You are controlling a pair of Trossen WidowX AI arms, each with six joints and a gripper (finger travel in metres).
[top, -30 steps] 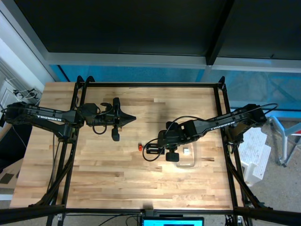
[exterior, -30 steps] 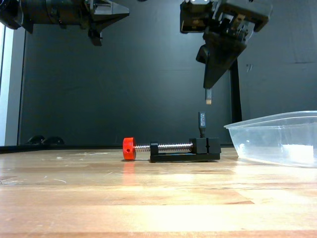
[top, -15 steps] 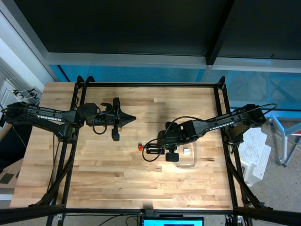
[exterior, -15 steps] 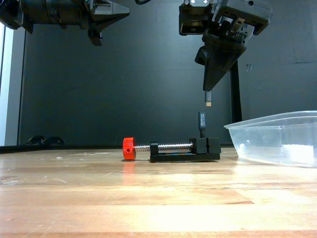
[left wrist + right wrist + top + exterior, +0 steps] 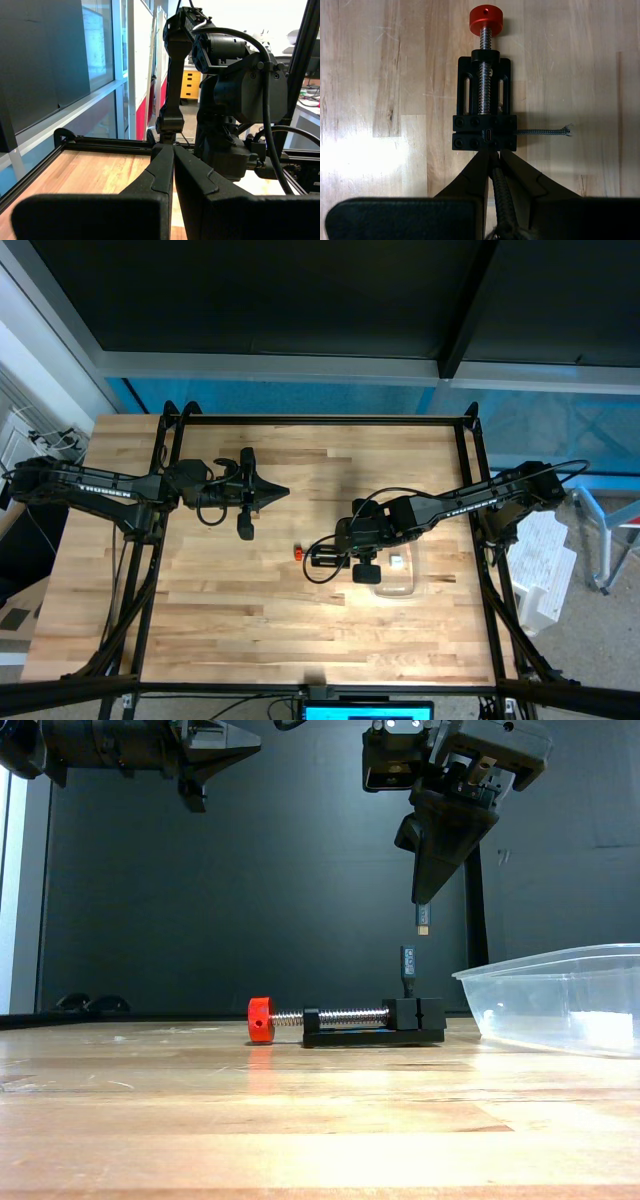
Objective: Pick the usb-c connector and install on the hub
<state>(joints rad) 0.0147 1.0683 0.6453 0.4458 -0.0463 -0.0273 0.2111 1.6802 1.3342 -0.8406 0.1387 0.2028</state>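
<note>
The hub [image 5: 375, 1018] is a black block lying on the table with a red-orange knob [image 5: 260, 1019] at its left end; a short dark piece [image 5: 407, 965] stands up from it. My right gripper [image 5: 424, 900] hangs above that end, shut on the usb-c connector [image 5: 423, 920], whose tip points down a short gap above the upright piece. In the right wrist view the hub [image 5: 484, 125] lies just beyond the right gripper [image 5: 492, 157], and a braided cord [image 5: 497, 187] runs between the fingers. My left gripper [image 5: 280, 492] is parked high at the back left, shut and holding nothing.
A clear plastic tray [image 5: 560, 995] stands right of the hub, and a small white square piece [image 5: 397, 561] lies in it. A frayed grey cord [image 5: 545, 132] sticks out of the hub's side. A black frame rail [image 5: 320, 420] borders the table.
My right gripper has dipped very slightly toward the hub with the connector and edged a touch right. The left arm has not moved.
</note>
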